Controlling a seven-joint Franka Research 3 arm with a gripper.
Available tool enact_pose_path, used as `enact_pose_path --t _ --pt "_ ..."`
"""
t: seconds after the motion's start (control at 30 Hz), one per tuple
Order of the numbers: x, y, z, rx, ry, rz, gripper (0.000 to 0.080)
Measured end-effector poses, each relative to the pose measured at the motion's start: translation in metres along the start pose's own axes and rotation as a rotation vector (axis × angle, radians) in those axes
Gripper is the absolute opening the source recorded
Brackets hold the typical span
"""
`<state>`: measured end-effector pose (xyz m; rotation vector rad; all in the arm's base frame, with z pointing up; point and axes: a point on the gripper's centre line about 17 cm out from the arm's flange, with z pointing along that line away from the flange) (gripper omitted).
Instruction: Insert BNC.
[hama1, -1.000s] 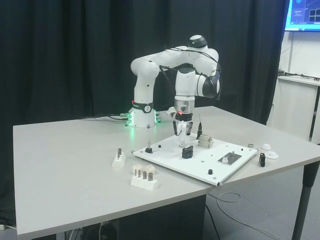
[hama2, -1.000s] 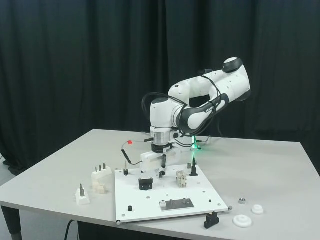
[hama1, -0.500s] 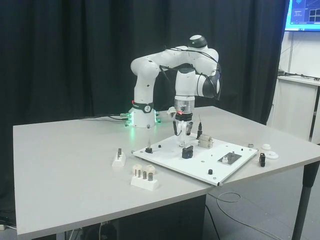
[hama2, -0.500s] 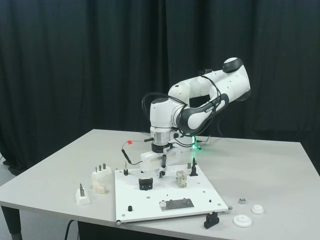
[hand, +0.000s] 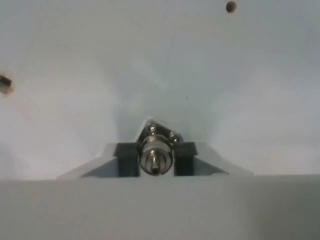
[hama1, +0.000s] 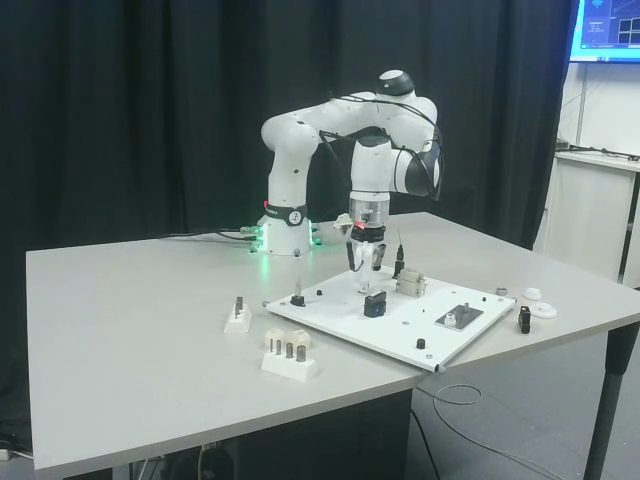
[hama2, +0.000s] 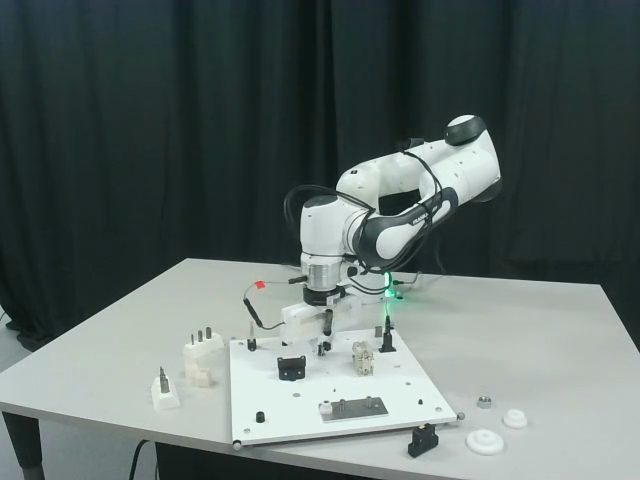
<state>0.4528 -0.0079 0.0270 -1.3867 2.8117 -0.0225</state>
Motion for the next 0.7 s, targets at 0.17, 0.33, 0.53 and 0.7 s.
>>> enact_pose_path --t 0.17,0.33,0.53,0.7 --pt "0.001 -0.002 -0.003 0.003 0.003 -0.008 0.0124" --pt "0.004 -0.007 -0.011 0.014 0.007 -0.007 0.064" --pt "0.007 -0.013 -0.023 0.023 0.006 -0.003 0.0771" --pt "0.008 -0.015 -0.031 0.021 0.002 0.001 0.0794"
